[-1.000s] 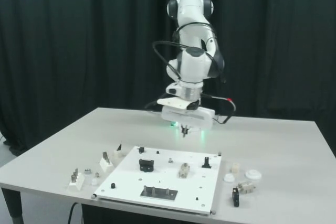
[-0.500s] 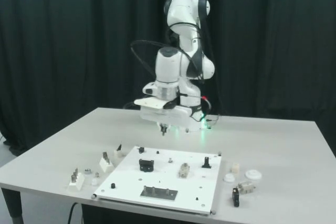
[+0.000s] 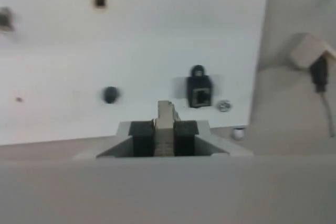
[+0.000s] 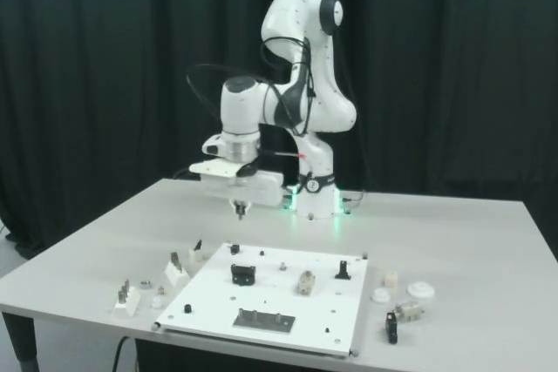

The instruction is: Insert Ethernet.

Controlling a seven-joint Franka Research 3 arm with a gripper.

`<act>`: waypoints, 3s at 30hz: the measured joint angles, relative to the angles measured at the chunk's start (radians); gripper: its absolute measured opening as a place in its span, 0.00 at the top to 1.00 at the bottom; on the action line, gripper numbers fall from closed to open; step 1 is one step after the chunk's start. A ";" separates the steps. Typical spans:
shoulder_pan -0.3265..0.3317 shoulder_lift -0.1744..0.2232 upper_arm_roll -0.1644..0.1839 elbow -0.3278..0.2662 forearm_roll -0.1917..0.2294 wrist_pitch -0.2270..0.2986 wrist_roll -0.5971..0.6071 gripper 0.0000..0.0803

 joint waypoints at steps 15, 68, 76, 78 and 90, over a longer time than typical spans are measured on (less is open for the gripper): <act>0.000 0.015 -0.088 -0.007 -0.017 0.000 -0.135 0.91; 0.025 0.132 -0.129 -0.078 0.039 0.149 -0.205 0.91; 0.026 0.143 -0.129 -0.078 0.039 0.158 -0.206 0.91; 0.026 0.145 -0.129 -0.078 0.039 0.160 -0.206 0.91; 0.026 0.153 -0.132 -0.078 0.039 0.166 -0.206 0.91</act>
